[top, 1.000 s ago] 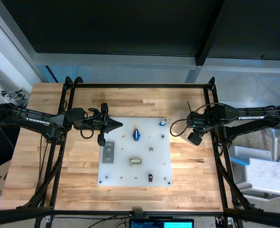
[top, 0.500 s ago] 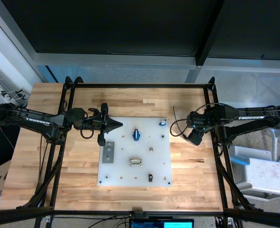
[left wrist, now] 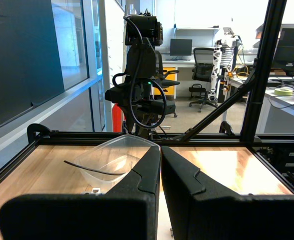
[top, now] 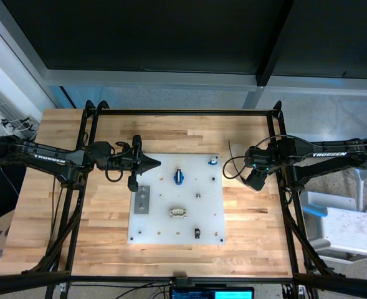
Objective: Remove the USB connector from the USB hub and place in the container
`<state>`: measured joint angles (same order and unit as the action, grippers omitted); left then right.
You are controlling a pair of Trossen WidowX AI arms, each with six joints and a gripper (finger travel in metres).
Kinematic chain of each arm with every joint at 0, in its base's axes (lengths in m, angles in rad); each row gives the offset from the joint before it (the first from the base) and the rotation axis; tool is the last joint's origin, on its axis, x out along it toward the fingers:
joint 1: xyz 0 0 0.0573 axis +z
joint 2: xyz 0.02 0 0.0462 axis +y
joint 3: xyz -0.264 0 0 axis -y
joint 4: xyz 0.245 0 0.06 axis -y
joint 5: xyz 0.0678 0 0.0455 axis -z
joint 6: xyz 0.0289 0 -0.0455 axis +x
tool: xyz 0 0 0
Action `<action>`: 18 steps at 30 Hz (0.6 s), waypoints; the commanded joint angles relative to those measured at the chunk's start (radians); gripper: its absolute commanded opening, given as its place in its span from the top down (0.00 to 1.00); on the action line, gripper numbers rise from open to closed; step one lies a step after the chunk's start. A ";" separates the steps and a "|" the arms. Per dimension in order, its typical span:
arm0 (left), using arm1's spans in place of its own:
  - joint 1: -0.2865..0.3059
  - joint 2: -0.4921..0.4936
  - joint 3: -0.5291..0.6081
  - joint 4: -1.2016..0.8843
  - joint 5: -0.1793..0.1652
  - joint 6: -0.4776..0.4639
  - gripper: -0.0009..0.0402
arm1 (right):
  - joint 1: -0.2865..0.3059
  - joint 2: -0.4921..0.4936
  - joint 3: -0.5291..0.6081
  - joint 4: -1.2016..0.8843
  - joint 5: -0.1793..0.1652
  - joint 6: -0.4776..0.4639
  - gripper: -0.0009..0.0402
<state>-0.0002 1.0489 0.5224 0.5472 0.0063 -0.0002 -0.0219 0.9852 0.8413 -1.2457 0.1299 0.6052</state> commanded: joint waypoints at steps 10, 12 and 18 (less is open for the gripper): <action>0.000 0.000 0.000 0.000 0.000 0.000 0.98 | 0.001 0.000 0.000 0.001 0.000 0.000 0.69; 0.000 0.000 0.000 0.000 0.000 0.000 0.98 | 0.001 0.000 0.000 0.001 0.000 0.000 0.69; 0.000 0.000 0.000 0.000 0.000 0.000 0.98 | 0.001 0.000 0.000 0.001 0.000 0.000 0.69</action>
<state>-0.0002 1.0489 0.5228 0.5472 0.0059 -0.0002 -0.0208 0.9852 0.8413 -1.2449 0.1299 0.6052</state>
